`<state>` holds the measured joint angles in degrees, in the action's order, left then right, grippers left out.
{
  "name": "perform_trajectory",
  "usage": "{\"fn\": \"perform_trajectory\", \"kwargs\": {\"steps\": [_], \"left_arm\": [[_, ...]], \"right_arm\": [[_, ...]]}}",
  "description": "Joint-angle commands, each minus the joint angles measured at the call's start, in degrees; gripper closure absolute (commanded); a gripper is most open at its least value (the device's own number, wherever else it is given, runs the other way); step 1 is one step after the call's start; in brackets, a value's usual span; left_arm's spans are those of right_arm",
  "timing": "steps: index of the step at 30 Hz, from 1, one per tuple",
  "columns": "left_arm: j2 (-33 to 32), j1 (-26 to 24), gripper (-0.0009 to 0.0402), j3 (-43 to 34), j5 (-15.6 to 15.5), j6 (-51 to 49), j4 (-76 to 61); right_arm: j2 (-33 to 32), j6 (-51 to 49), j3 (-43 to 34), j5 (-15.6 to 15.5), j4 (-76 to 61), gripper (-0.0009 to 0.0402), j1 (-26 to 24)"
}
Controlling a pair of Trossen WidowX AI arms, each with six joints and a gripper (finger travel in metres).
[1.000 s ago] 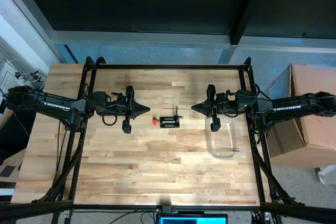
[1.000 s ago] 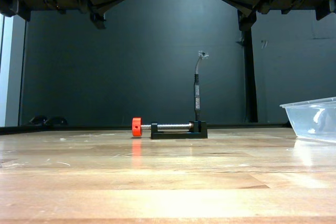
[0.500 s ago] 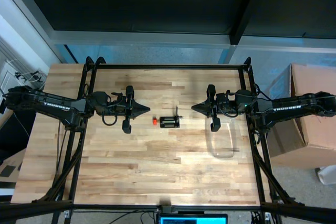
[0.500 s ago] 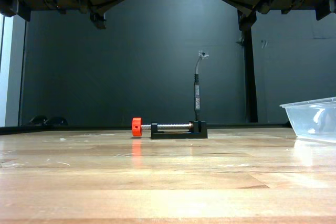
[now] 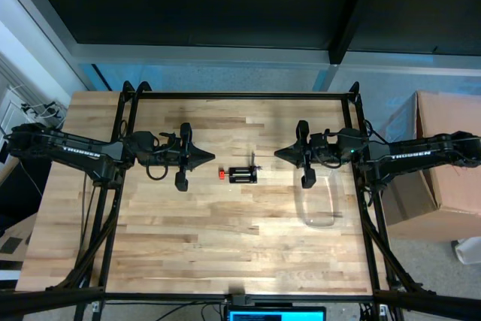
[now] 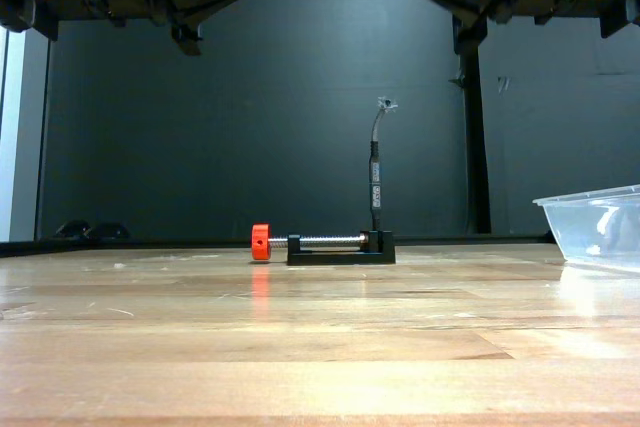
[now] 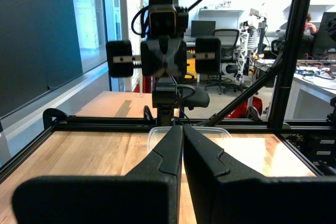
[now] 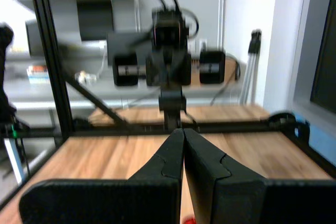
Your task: Remove the USB-C connector from the USB-C receptacle and place in the container
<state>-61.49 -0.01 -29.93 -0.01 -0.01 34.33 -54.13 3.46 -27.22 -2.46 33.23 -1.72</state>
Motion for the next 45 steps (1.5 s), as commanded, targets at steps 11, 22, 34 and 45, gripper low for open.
{"fn": "perform_trajectory", "kwargs": {"steps": [11,22,34,45], "left_arm": [[0.00,0.02,0.0393,-0.02,0.00,0.00,0.00],[0.00,0.02,0.0393,-0.02,0.00,0.00,0.00],[0.00,0.02,0.0393,-0.02,0.00,0.00,0.00],[0.00,0.02,0.0393,-0.02,0.00,0.00,0.00]], "right_arm": [[-9.05,0.79,-20.57,0.90,-47.71,0.0383,0.09],[-25.16,1.16,-40.41,0.92,-80.65,0.0262,0.33],[-33.62,0.55,-44.54,1.22,-85.72,0.0166,0.92],[-39.41,-1.01,-44.52,1.42,-83.84,0.0188,1.01]]}}
